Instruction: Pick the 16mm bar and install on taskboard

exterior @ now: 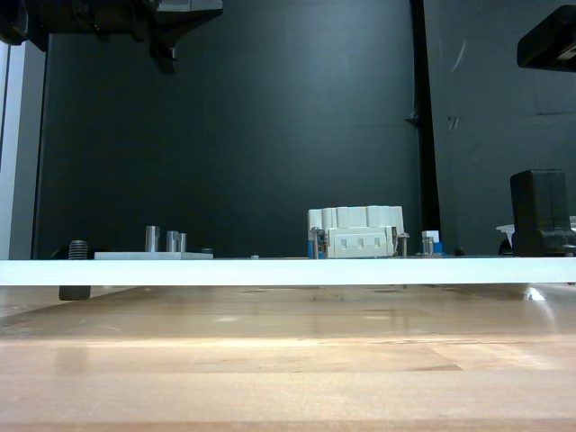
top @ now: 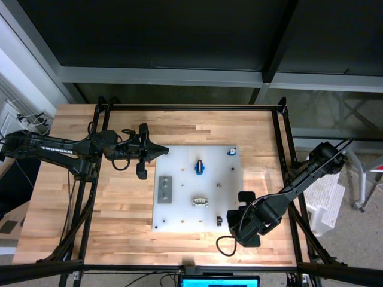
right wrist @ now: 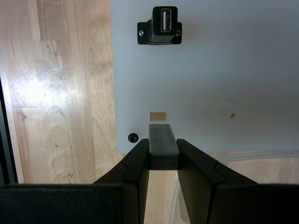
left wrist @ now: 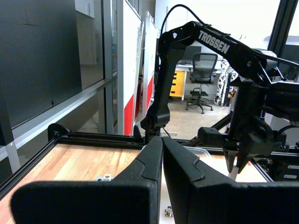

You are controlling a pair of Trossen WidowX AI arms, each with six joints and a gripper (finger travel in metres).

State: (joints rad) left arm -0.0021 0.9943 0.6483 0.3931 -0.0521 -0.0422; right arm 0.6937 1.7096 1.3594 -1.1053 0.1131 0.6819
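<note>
**Bar pinched at the board's near right corner**

The right gripper (right wrist: 163, 157) pinches the 16mm bar (right wrist: 163, 138) between its fingers, over the edge of the white taskboard (right wrist: 224, 84) and just short of a small rectangular slot (right wrist: 158, 116). I cannot tell whether the bar touches the board. Across the table (top: 119, 203), the left gripper (left wrist: 162, 142) hovers by the board's left rear corner, fingers pressed together.

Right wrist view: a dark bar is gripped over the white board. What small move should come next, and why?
Probably nudge the right pincer forward toward the slot. The bar it grips ends just short of the small rectangular slot in the board. The left pincer, shut, hovers by the board's far left corner.
</note>
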